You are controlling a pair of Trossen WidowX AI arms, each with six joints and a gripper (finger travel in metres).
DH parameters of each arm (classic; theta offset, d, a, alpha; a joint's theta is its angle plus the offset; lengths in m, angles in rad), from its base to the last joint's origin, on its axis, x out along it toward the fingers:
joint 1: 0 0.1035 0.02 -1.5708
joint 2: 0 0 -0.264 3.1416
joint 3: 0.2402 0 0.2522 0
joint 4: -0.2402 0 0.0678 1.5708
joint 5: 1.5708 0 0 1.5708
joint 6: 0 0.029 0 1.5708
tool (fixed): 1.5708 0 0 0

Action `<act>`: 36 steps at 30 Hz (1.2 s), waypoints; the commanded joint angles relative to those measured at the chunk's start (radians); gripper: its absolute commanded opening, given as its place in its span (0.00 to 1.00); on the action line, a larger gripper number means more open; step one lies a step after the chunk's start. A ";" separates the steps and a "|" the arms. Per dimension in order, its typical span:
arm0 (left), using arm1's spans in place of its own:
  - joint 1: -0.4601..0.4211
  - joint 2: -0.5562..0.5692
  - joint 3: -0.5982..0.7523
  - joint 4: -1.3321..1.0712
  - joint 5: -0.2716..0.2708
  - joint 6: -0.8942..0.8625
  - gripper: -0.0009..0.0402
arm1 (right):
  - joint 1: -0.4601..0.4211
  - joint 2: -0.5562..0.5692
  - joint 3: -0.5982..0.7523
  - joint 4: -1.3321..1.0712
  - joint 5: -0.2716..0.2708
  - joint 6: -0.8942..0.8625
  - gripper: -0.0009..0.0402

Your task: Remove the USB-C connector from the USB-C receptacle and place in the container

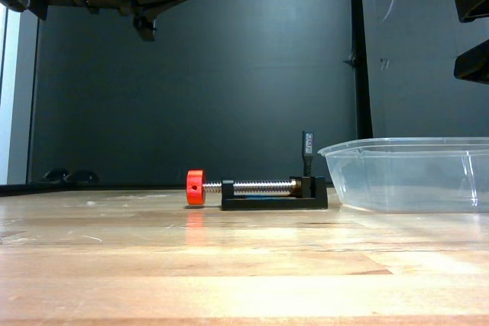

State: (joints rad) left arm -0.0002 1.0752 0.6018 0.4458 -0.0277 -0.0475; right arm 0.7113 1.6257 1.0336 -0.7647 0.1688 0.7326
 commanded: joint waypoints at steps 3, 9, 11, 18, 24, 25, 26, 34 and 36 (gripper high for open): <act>0.000 0.000 0.000 0.000 0.000 0.000 0.02 | 0.000 0.000 0.000 -0.001 0.000 0.001 0.29; 0.000 0.000 0.000 0.000 0.000 0.000 0.02 | 0.000 0.000 0.000 -0.001 0.008 0.000 0.43; 0.000 0.000 0.000 0.000 0.000 0.000 0.02 | 0.000 0.000 0.000 -0.001 0.008 0.001 0.46; 0.000 0.000 0.000 0.000 0.000 0.000 0.02 | 0.000 0.000 0.000 0.000 0.005 0.001 0.51; 0.000 0.000 0.000 0.000 0.000 0.000 0.02 | 0.000 0.000 0.029 -0.001 -0.069 0.033 0.49; 0.000 0.000 0.000 0.000 0.000 0.000 0.02 | 0.000 0.000 0.042 0.000 -0.066 0.042 0.49; 0.000 0.000 0.000 0.000 0.000 0.000 0.02 | 0.000 0.000 0.056 -0.001 -0.064 0.044 0.48; 0.000 0.000 0.000 0.000 0.000 0.000 0.02 | -0.013 0.021 0.120 -0.010 -0.054 0.045 0.44; 0.000 0.000 0.000 0.000 0.000 0.000 0.02 | -0.023 0.037 0.119 -0.010 -0.058 0.049 0.44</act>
